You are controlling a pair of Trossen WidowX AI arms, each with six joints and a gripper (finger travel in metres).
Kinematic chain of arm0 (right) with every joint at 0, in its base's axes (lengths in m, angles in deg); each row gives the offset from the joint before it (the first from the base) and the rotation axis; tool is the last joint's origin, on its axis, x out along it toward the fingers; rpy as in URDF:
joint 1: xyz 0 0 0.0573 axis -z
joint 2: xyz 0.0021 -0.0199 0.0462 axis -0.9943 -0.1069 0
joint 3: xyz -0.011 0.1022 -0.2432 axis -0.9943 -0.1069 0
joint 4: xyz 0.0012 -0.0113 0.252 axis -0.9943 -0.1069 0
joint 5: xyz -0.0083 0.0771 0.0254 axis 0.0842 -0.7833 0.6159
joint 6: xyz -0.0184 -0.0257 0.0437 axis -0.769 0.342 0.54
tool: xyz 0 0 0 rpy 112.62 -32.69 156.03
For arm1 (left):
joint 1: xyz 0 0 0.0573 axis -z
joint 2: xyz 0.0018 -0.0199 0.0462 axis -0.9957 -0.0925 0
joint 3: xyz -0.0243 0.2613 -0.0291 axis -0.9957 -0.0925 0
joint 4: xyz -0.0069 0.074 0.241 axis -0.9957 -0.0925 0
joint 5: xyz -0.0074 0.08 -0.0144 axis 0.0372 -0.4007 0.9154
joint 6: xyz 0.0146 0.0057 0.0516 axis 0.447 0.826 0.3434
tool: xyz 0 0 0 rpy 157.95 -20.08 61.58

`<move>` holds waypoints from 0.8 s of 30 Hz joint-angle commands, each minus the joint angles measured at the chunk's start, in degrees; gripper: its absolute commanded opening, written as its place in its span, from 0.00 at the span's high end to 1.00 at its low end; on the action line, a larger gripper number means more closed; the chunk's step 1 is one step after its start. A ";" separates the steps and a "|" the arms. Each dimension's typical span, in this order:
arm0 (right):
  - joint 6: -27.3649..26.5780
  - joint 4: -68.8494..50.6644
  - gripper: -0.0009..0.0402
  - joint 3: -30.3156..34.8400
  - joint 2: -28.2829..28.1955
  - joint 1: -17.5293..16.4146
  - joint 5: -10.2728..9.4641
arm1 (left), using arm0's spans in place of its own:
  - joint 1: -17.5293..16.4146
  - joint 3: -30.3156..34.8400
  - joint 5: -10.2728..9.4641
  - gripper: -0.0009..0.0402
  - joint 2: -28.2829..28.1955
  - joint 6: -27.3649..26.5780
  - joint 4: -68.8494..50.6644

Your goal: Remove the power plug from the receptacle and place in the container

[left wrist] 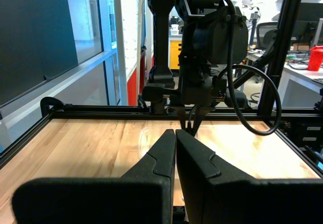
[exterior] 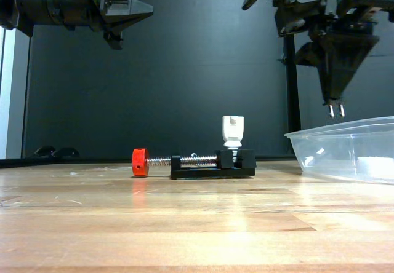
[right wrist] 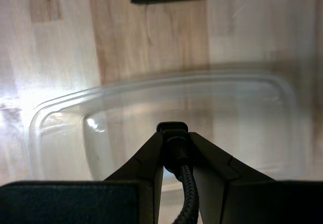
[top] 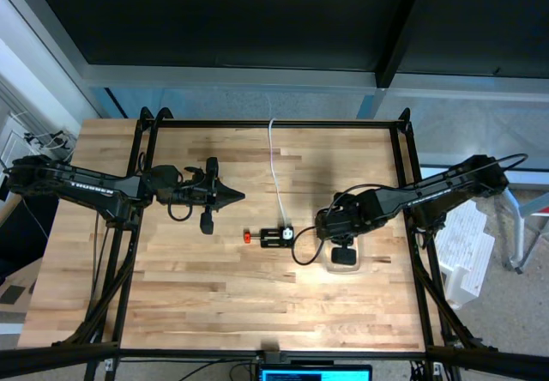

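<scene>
Two bare metal prongs [exterior: 335, 109] point straight down from the right gripper [exterior: 335, 99]. Its fingers are clamped on the power plug [right wrist: 172, 131], and the braided black tail [right wrist: 186, 193] runs back up between them. The plug's long axis is therefore upright. The container [exterior: 345, 153] lies directly beneath the fingertips, with open air between prongs and tray.

Seen along the gripper, the plug hangs over the tray's floor, inside every stretch of rim that shows. The tray's long side runs along the line on which the fingers would part. I judge the coming move to be a short descent and a release, with no sideways travel needed.

The right arm is plainly the nearer one. The left gripper [top: 233, 196] hangs high beyond the vise, on the side away from the tray, its fingers pressed together on nothing.

The receptacle [exterior: 233, 130], with nothing plugged into it, stands in the little black vise [exterior: 212, 162] with its red knob [exterior: 140, 162]. It sits lower than the right fingertips, off toward the left arm and apart from the tray. Its white cable [top: 276, 162] trails away across the table [top: 171, 295], a flat pale butcher-block top. So light a tray would probably slide on it if nudged. Black frame rails [top: 403, 166] edge the table, well apart from the gripper.
</scene>
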 commanded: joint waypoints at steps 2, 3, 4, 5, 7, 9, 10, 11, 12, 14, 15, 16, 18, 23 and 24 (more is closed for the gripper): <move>1.14 2.67 0.98 -3.76 1.03 -0.09 -1.25 | 0.00 0.00 0.02 0.98 -0.02 0.00 0.00; 1.44 2.99 0.98 -4.39 1.18 -0.11 -1.25 | -0.02 0.00 0.02 0.98 -0.02 0.00 0.00; 1.68 3.30 0.98 -4.92 1.40 -0.09 -1.38 | 0.00 0.00 0.02 0.98 -0.02 0.00 0.00; 1.99 3.69 0.98 -5.33 1.57 -0.11 -1.90 | 0.00 0.00 0.02 0.98 -0.02 0.00 0.00; 2.58 5.29 0.98 -6.27 2.03 -0.11 -4.74 | -0.02 0.00 0.02 0.98 0.00 0.00 0.04; 2.67 7.13 0.97 -7.15 2.14 -0.11 -7.10 | 0.00 0.00 0.02 0.98 0.00 0.00 0.02; 2.71 7.76 0.97 -7.63 2.14 -0.11 -7.28 | -0.02 0.00 0.02 0.98 -0.02 0.00 0.02; 2.97 7.89 0.96 -7.96 2.14 -0.11 -7.26 | -0.02 0.00 0.02 0.98 -0.02 0.00 0.00; 3.04 7.89 0.95 -8.28 2.14 -0.09 -7.23 | 0.00 0.00 0.02 0.98 -0.02 0.00 0.00; 3.06 7.93 0.92 -8.79 2.14 -0.09 -7.23 | 0.00 0.00 0.02 0.98 -0.02 0.00 0.02; 3.08 8.00 0.90 -8.96 2.14 -0.09 -7.26 | -0.02 0.00 0.02 0.98 -0.02 0.00 0.02; 3.06 8.00 0.87 -9.07 2.14 -0.07 -7.21 | 0.00 0.00 0.02 0.98 -0.02 0.00 0.02; 3.13 8.04 0.81 -9.38 2.16 -0.07 -7.26 | 0.00 0.00 0.02 0.98 -0.02 0.02 0.00; 3.56 8.22 0.66 -10.25 2.84 -0.04 -7.26 | -0.02 0.00 0.02 0.98 -0.02 0.00 0.02; 3.61 8.22 0.63 -10.25 2.93 -0.04 -7.23 | 0.00 0.00 0.02 0.98 -0.02 0.00 0.00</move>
